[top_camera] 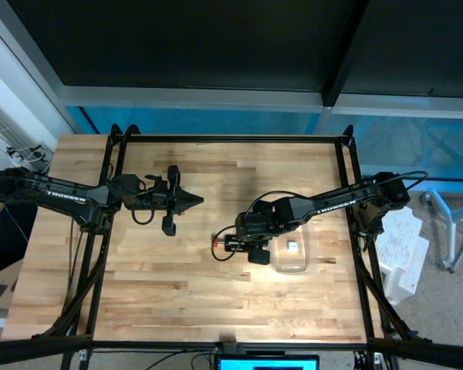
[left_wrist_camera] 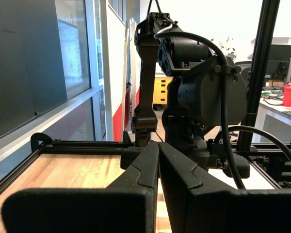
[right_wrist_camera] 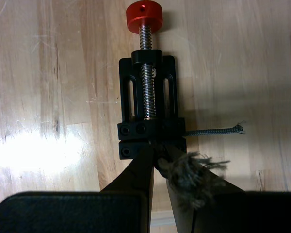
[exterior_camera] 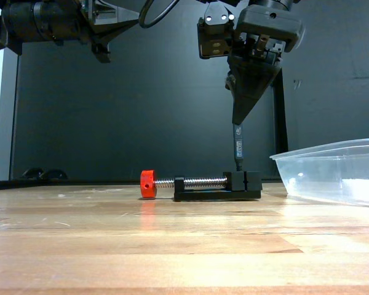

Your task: Pick the usb-c connector and install on the hub

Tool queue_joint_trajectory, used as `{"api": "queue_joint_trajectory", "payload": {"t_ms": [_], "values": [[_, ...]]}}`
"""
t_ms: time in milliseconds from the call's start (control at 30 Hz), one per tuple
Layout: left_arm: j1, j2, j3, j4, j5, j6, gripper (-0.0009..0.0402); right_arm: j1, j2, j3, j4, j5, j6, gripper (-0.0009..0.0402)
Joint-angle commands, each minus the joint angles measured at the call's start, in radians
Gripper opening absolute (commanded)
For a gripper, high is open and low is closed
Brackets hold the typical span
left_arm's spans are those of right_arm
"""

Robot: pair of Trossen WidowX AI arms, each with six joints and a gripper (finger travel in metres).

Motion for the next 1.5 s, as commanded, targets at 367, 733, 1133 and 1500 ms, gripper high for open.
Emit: {"api": "queue_joint_trajectory", "payload": {"t_ms": [367,733,1133,1500], "values": [[0.000,0.000,0.000,0.000,0.000,0.000,0.0000,-0.001,-0.006,-0.003,-0.010,0.000,-0.008,0.0001],[0.000,0.000,0.000,0.000,0.000,0.000,0.0000,-0.002,-0.035,-0.003,-0.003,0.000,-0.015,0.0075],[0.000,0.000,0.000,0.000,0.000,0.000,0.0000,0.001,-0.151,-0.008,-0.052,-0.013,-0.067,0.0194],[0.000,0.000,0.000,0.000,0.000,0.000,0.0000,0.011,-0.313,-0.126,-0.053,-0.035,-0.079,0.0193]]}}
